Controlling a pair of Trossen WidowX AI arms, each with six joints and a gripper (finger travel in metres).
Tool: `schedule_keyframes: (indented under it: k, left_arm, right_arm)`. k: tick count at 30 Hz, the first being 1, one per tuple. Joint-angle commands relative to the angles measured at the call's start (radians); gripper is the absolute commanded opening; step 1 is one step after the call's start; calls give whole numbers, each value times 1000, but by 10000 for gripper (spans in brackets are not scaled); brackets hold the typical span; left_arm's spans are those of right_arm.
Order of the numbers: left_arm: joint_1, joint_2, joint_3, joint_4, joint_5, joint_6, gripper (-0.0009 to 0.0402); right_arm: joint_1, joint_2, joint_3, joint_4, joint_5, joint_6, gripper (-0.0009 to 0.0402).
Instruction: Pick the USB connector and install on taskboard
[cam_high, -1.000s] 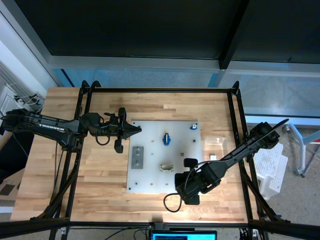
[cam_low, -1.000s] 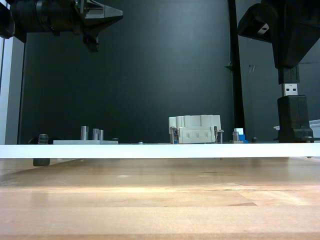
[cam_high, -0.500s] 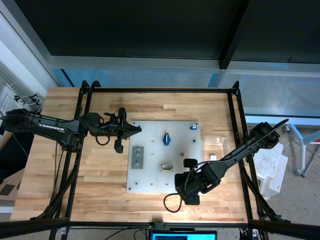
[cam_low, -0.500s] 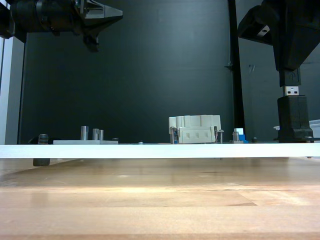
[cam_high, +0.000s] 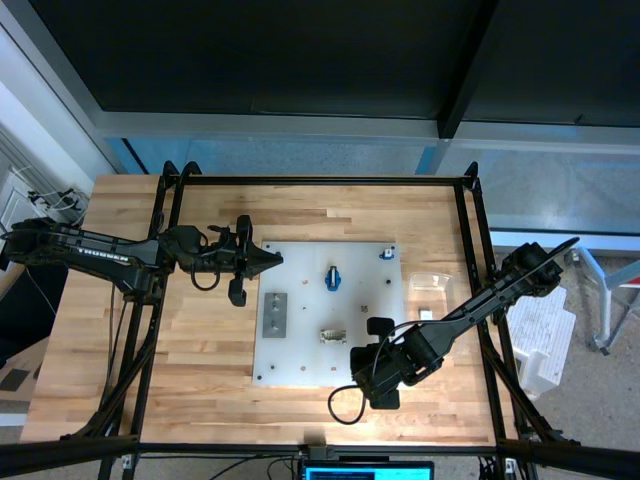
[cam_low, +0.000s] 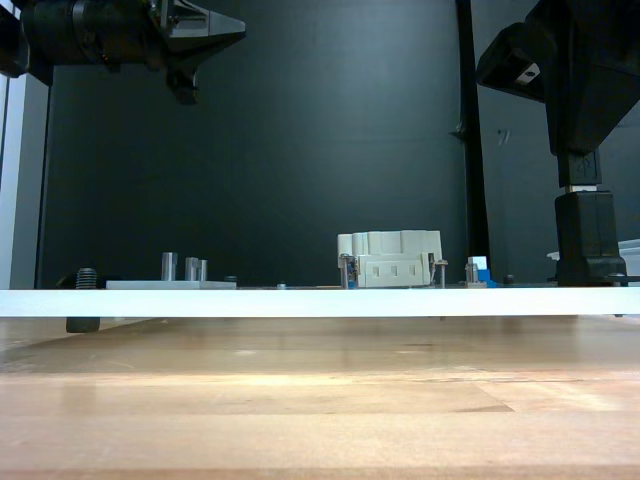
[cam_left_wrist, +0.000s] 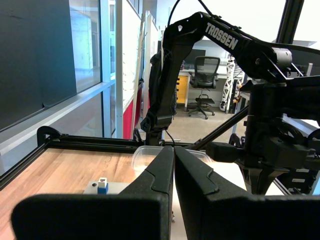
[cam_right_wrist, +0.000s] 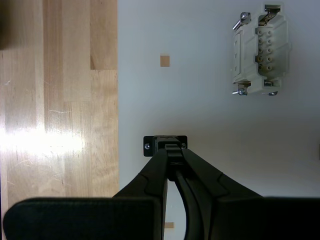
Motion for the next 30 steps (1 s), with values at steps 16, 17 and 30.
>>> schedule_keyframes:
  k: [16, 17, 30]
  left_arm:
    - [0, 0, 0, 0, 0, 0, 0]
    - [0, 0, 0, 0, 0, 0, 0]
    - [0, 0, 0, 0, 0, 0, 0]
  right_arm:
    - [1, -4, 1, -6, -10, 3, 17]
    - [1, -5, 1, -7, -10, 3, 20]
    - [2, -11, 7, -7, -8, 3, 46]
